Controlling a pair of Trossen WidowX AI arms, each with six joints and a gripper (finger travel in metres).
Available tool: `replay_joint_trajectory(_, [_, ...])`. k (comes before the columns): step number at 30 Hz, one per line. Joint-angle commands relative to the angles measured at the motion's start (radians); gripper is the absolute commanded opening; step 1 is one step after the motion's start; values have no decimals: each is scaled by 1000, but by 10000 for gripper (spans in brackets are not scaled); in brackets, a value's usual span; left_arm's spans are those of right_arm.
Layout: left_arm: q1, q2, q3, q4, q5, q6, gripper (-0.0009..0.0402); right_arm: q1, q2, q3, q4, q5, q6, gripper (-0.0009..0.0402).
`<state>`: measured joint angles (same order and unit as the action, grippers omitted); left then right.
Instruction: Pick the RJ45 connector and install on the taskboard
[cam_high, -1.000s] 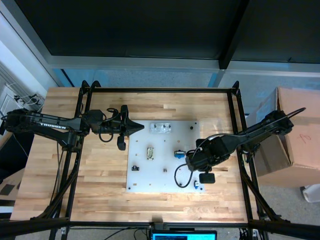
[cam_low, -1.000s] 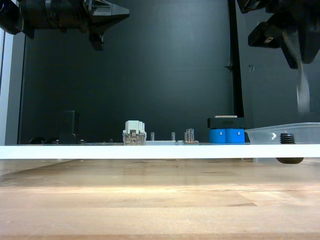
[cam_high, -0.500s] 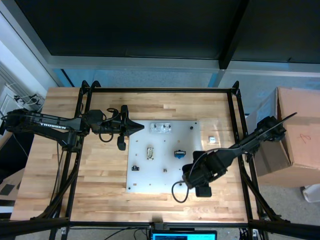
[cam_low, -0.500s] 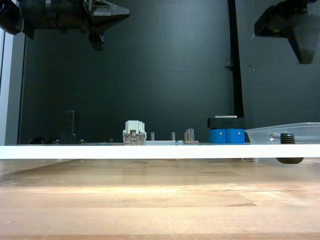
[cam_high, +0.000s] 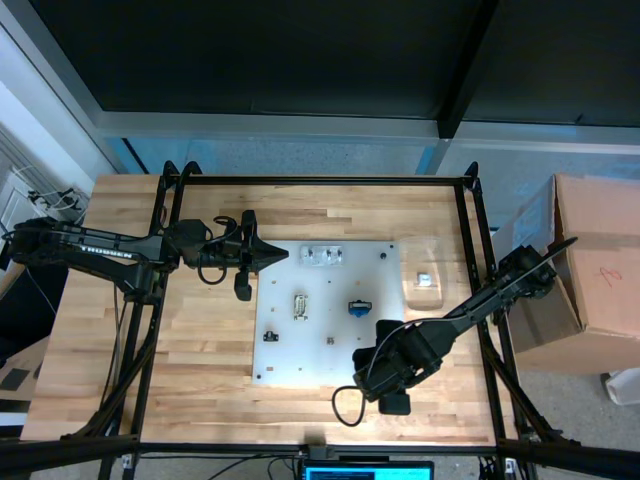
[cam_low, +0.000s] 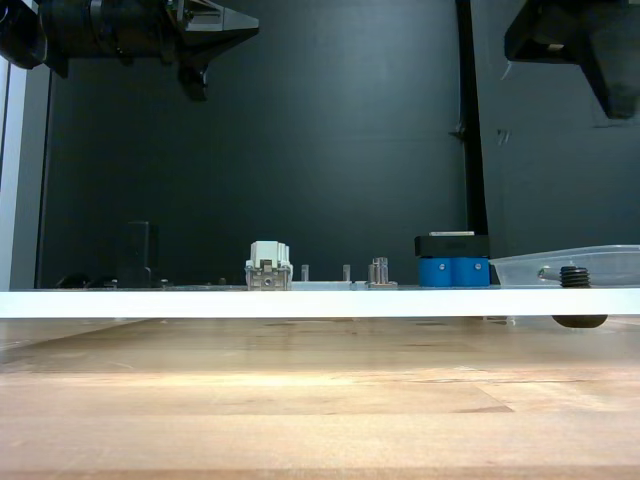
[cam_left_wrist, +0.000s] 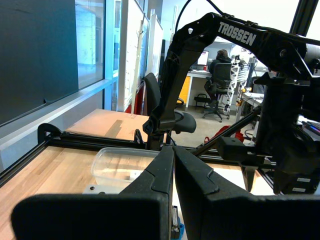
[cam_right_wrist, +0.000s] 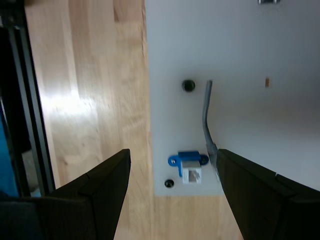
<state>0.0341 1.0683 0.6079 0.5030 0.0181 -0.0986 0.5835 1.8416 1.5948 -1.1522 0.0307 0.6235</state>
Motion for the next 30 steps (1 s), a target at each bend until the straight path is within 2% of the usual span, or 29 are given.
replay_joint_trajectory(1, [0, 0, 0, 1, 0, 0, 1, 1, 0, -1, 3, 0, -1, 240])
replay_joint_trajectory(8, [0, 0, 0, 0, 0, 0, 1, 0, 0, -15, 6, 0, -3, 240])
replay_joint_trajectory(16, [0, 0, 0, 0, 0, 0, 1, -61, 0, -70, 56, 0, -78, 240])
replay_joint_trajectory(25, [0, 0, 0, 0, 0, 0, 1, -78, 85, -89, 92, 4, -223, 240])
replay_joint_trajectory(30, [0, 0, 0, 0, 0, 0, 1, -87, 96, -113, 128, 6, -249, 240])
